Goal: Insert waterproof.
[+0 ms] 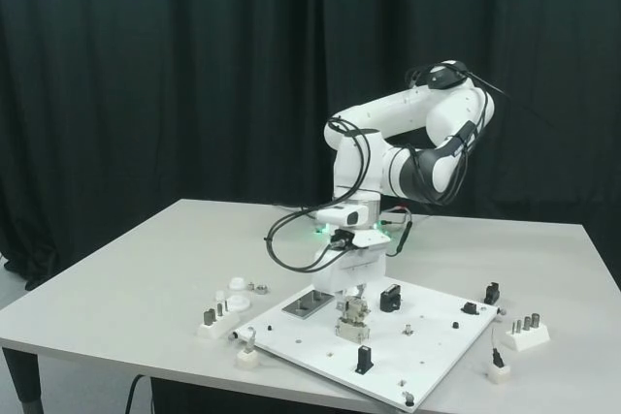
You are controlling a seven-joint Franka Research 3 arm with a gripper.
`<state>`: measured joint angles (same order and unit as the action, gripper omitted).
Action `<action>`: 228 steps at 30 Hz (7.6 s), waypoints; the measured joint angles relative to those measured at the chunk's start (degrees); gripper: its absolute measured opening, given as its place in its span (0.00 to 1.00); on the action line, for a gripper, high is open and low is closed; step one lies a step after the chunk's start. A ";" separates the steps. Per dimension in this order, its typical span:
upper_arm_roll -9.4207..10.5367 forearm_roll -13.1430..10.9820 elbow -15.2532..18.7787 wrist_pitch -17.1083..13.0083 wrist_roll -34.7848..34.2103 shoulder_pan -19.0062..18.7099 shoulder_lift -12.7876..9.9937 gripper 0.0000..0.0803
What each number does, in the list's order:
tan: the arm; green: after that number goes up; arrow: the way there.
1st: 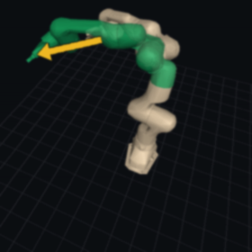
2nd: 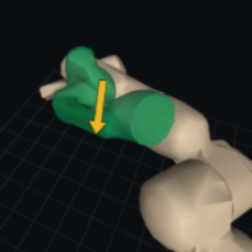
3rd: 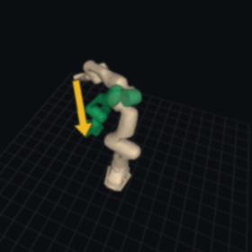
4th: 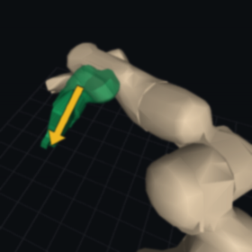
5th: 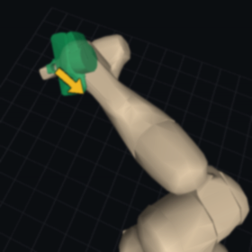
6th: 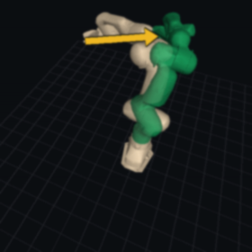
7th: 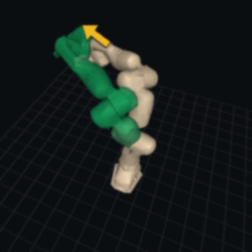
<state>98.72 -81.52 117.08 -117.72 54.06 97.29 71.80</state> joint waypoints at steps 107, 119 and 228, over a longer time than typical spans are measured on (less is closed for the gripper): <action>-3.92 1.60 -0.82 3.83 -26.32 1.99 -0.87 1.00; -1.53 1.56 -5.21 3.83 -26.32 6.90 -0.63 1.00; -0.05 3.20 -7.25 4.68 -24.97 8.06 0.21 1.00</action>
<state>98.67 -78.32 109.83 -113.05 29.08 105.35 72.01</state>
